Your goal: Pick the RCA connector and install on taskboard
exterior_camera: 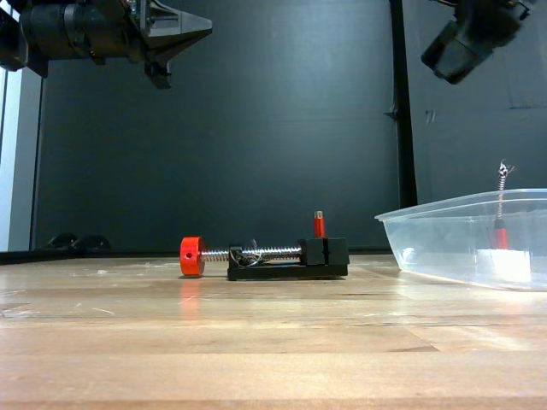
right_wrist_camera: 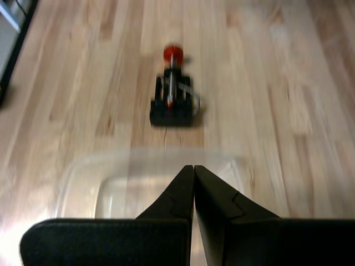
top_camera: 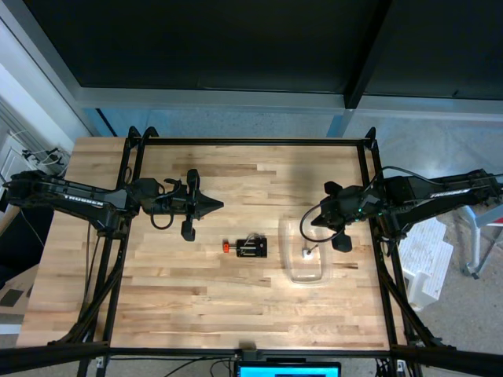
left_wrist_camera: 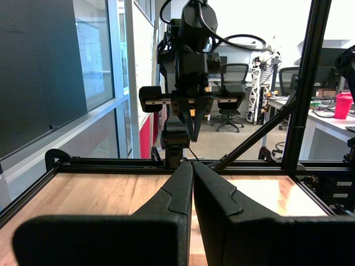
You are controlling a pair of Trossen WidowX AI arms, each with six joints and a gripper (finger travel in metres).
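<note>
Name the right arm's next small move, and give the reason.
Probably open the right claw and dip it toward the RCA connector, which stands in the clear tray. That claw is shut, high above the tray; the taskboard lies apart on the table, and the left claw hangs shut, high at the left.

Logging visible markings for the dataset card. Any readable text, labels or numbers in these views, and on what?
"TROSSEN": white lettering on the left arm, faint.
Right arm: similar lettering, too blurred to read.
Taskboard, clear tray: none visible.
Left gripper, left of the taskboard, and right gripper, over the tray: no markings.
</note>
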